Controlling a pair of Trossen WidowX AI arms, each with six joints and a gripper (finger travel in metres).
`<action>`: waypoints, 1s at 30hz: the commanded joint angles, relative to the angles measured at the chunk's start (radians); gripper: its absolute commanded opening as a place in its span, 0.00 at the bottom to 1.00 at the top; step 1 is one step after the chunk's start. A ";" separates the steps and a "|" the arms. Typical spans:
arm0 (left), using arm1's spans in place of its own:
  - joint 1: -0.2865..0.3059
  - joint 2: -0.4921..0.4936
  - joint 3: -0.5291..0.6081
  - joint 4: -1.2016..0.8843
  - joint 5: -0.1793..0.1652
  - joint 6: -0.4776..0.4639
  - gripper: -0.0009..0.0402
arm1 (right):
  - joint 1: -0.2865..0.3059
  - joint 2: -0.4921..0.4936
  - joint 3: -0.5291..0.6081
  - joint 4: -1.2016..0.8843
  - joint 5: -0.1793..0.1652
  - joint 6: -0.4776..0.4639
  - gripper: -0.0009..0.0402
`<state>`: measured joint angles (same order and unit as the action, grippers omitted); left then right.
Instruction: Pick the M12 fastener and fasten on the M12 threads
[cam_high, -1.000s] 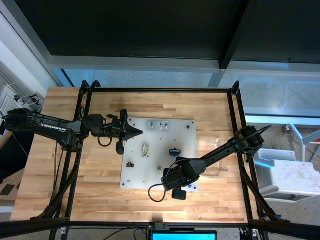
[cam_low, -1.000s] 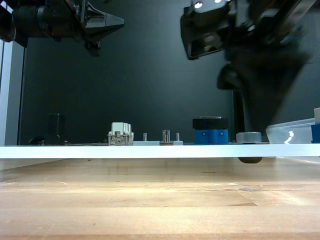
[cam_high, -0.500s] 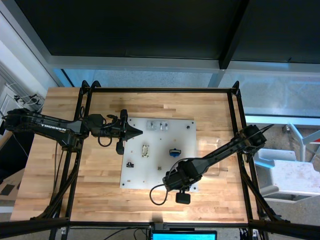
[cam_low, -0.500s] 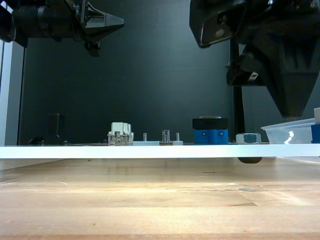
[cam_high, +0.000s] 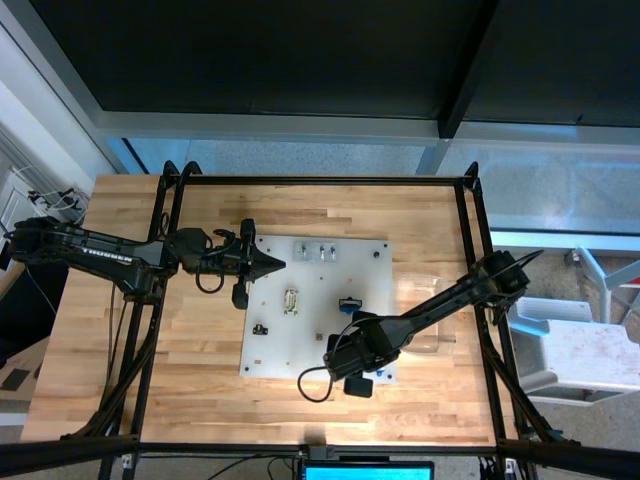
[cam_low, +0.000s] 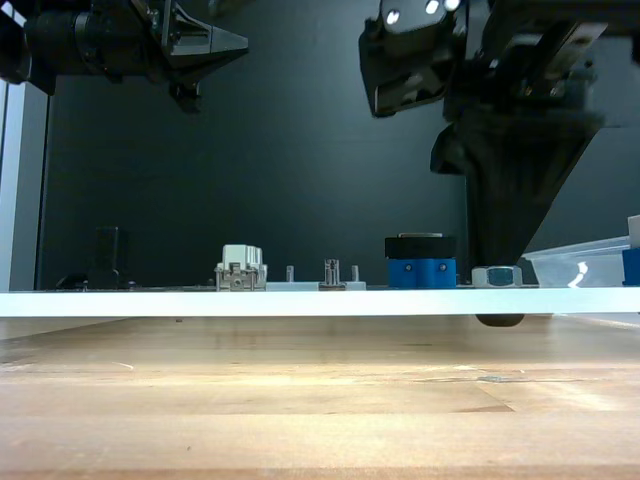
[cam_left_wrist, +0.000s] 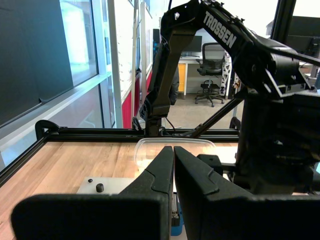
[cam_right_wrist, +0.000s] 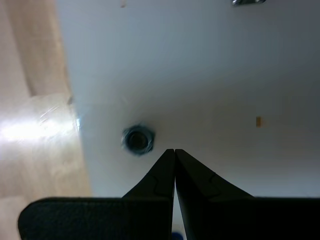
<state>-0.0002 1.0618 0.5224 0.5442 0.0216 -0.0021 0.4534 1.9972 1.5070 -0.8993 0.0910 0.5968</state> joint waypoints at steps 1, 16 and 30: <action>0.000 0.000 0.000 0.000 0.000 0.000 0.02 | 0.001 0.007 0.000 0.017 0.001 0.000 0.02; 0.000 0.000 0.000 0.000 0.000 0.000 0.02 | 0.001 0.007 0.000 0.030 -0.098 -0.002 0.02; 0.000 0.000 0.000 0.000 0.000 0.000 0.02 | 0.013 -0.005 0.001 -0.013 -0.110 0.006 0.02</action>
<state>-0.0002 1.0618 0.5228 0.5438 0.0219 -0.0021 0.4644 1.9999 1.5070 -0.9012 -0.0257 0.5995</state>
